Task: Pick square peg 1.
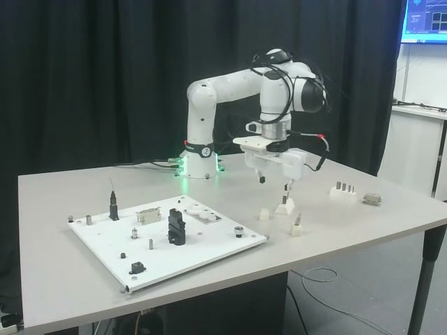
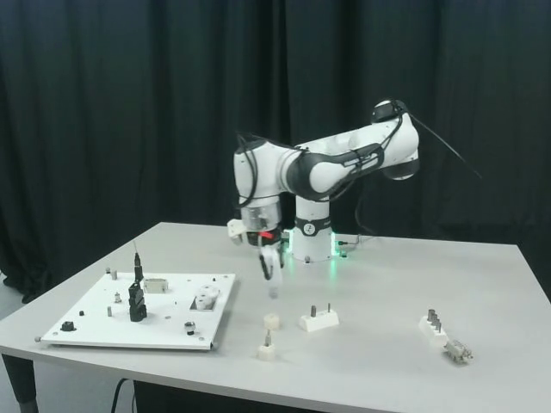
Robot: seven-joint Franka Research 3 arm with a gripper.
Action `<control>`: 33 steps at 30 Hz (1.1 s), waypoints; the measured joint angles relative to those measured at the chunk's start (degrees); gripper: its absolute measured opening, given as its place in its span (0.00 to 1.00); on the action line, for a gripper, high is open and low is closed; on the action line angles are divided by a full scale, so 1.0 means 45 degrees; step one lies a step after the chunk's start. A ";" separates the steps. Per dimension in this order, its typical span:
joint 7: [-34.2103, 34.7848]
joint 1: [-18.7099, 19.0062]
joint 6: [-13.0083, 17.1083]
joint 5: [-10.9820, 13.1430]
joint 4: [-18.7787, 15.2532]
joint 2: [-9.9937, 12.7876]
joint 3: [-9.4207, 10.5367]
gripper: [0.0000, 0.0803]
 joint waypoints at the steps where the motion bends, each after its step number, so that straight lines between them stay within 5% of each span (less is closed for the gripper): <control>1: 0.0000 0.0192 0.0089 0.0003 -0.0125 -0.0023 0.0013 1.00; 12: 0.0007 0.1915 0.0989 0.0193 -0.1118 -0.0170 0.0295 1.00; 33: 0.0866 0.3867 0.1990 0.0353 -0.2092 -0.0289 0.1248 1.00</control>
